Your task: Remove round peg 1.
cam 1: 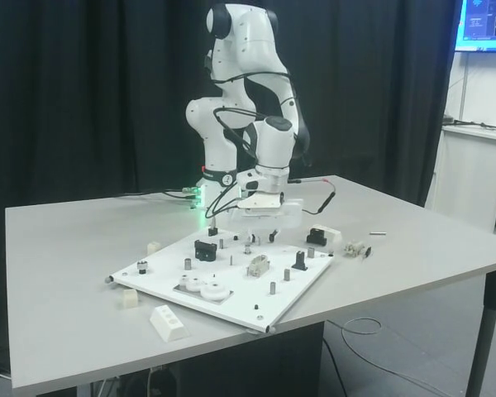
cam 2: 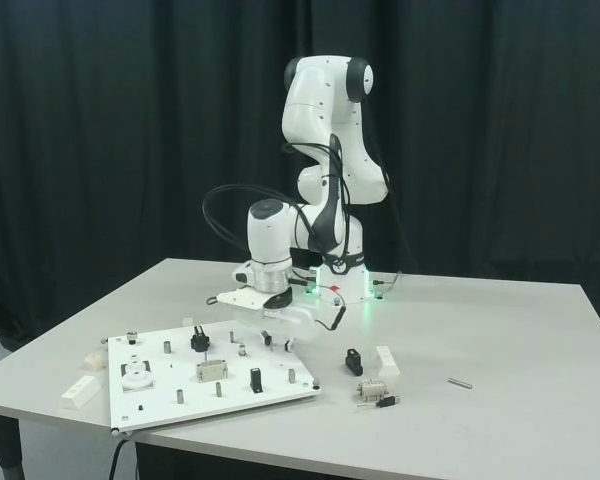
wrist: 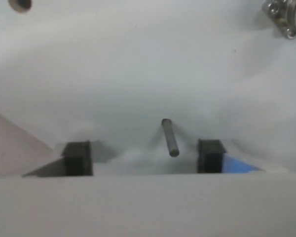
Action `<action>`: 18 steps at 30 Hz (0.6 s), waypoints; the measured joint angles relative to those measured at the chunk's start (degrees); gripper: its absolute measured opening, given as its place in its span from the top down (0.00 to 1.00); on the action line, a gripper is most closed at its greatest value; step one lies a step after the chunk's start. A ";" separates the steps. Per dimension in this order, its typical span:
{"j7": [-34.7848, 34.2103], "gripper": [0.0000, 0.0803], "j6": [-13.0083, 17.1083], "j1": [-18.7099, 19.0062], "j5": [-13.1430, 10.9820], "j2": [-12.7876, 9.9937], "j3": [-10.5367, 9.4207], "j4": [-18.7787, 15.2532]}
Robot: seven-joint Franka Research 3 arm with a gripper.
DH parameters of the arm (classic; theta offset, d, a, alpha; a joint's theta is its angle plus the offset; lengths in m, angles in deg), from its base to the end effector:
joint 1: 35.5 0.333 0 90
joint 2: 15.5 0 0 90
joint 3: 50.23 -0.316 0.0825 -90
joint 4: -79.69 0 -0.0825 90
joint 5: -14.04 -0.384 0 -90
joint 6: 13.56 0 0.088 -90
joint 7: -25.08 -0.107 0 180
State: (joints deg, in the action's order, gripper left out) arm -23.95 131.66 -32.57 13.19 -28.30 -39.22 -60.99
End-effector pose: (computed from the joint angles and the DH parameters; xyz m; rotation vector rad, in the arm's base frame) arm 0.4629 -0.0694 0.1996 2.6749 -1.4749 -0.1817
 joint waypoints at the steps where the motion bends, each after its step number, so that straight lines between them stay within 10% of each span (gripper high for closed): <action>1: -0.19 0.38 0.04 0.00 0.00 0.05 0.00 0.05; 4: -0.67 0.38 0.28 0.00 0.00 0.16 0.06 0.12; 5: -0.80 0.63 0.37 0.00 0.00 0.19 0.10 0.12; 13: -1.03 0.63 0.72 0.00 0.08 0.13 1.32 0.07; 14: -1.03 0.96 0.75 0.02 0.09 0.13 1.32 0.05; 18: -1.03 0.96 0.79 0.05 0.09 0.13 1.33 0.03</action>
State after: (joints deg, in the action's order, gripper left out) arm -24.98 132.44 -32.52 13.28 -28.17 -37.89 -60.95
